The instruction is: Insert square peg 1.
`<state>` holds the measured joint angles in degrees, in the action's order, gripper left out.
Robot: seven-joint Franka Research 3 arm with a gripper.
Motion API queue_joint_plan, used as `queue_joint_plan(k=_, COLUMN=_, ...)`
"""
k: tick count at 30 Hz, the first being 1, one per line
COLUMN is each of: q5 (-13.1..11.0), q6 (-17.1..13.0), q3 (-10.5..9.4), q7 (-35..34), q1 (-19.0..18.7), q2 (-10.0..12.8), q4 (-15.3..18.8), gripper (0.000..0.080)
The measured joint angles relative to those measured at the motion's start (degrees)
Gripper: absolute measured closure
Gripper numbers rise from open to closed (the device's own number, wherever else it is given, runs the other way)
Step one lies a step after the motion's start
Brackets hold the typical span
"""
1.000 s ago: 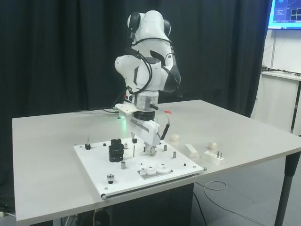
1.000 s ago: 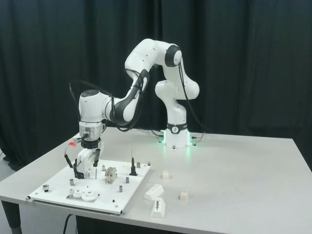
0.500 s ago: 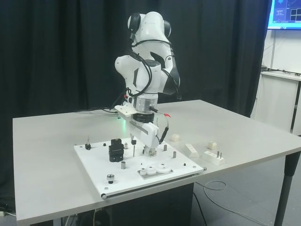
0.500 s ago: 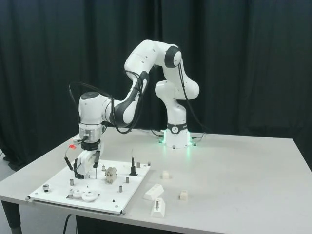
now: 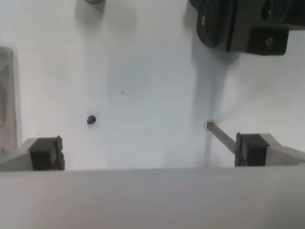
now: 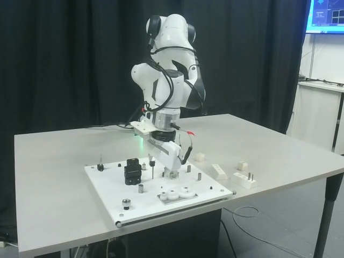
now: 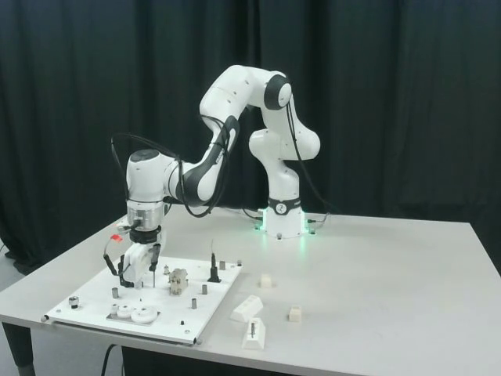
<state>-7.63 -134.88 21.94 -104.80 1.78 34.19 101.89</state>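
My gripper (image 5: 147,151) hangs open just above the white board (image 5: 143,71), with nothing between its fingers. One black fingertip (image 5: 45,152) and the other (image 5: 250,148) stand far apart. A thin grey rod (image 5: 220,134) stands in a hole in the board, close to one fingertip. In the first room view the gripper (image 6: 171,173) is over the middle of the board (image 6: 107,185), beside that rod (image 6: 152,170). Short grey pegs (image 6: 199,176) stand on the board; I cannot tell which is the square peg.
A black block (image 6: 132,171) stands on the board near the gripper, and white gears (image 6: 174,194) lie at the board's front edge. Several small white blocks (image 6: 219,172) lie on the grey table (image 6: 54,161) beside the board. A small black dot (image 5: 91,119) marks the board.
The wrist and upper arm have shifted slightly. The gripper stays over the same spot on the board, open.
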Motion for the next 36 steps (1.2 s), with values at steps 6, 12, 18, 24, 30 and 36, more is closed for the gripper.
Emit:
queue_joint_plan(k=6, q5=0.3, q6=-0.2, q3=0.08, q7=0.0, q1=0.0, q2=0.1, q4=0.0, gripper=0.0003)
queue_joint_plan(k=12, q5=0.4, q6=-0.6, q3=0.14, q7=0.0, q1=0.0, q2=0.1, q4=0.0, gripper=0.0003)
queue_joint_plan(k=18, q5=0.4, q6=-0.8, q3=0.12, q7=0.0, q1=0.0, q2=0.2, q4=0.0, gripper=0.0003)
queue_joint_plan(k=24, q5=0.4, q6=-1.7, q3=-0.07, q7=0.0, q1=-0.2, q2=0.7, q4=-0.1, gripper=0.0003)
queue_joint_plan(k=30, q5=0.4, q6=-3.1, q3=-0.3, q7=-0.4, q1=-0.4, q2=1.6, q4=-0.2, gripper=0.0003)
queue_joint_plan(k=36, q5=0.4, q6=-3.4, q3=-0.34, q7=-0.9, q1=-0.5, q2=2.2, q4=-0.4, gripper=0.0003)
